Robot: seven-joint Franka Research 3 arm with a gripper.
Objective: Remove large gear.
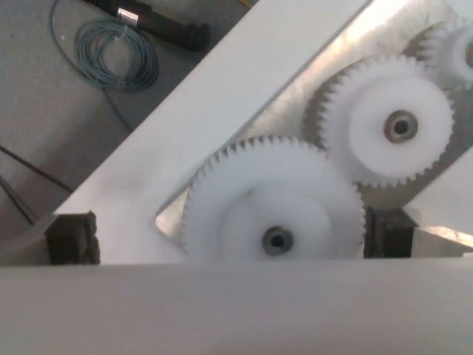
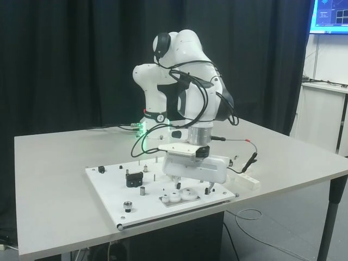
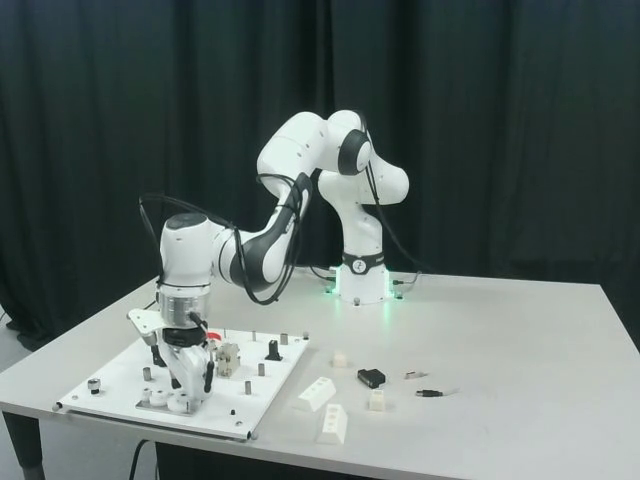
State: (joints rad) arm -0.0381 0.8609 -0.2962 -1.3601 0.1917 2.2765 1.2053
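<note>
The large white gear (image 1: pixel 273 211) lies flat on a metal plate (image 1: pixel 355 44) on the white board (image 2: pixel 109 185), meshed with a medium gear (image 1: pixel 392 122); a small gear (image 1: pixel 458 52) sits beyond that. My gripper (image 1: pixel 230 235) is open and hangs low over the large gear, which lies between its two black fingertips (image 1: pixel 74 237). One fingertip is close to the gear's rim and the other stands well away. From the room, the gripper (image 2: pixel 192 187) (image 3: pixel 190 385) hovers just above the row of gears (image 2: pixel 182 196) (image 3: pixel 168 402) near the board's front edge.
The board also carries upright pegs (image 2: pixel 142 190), a black fixture (image 2: pixel 133 178) and a small ring part (image 2: pixel 128 205). White blocks (image 3: pixel 318 393) and a small black item (image 3: pixel 372 377) lie on the grey table. A coiled cable (image 1: pixel 118 52) lies on the floor past the board's edge.
</note>
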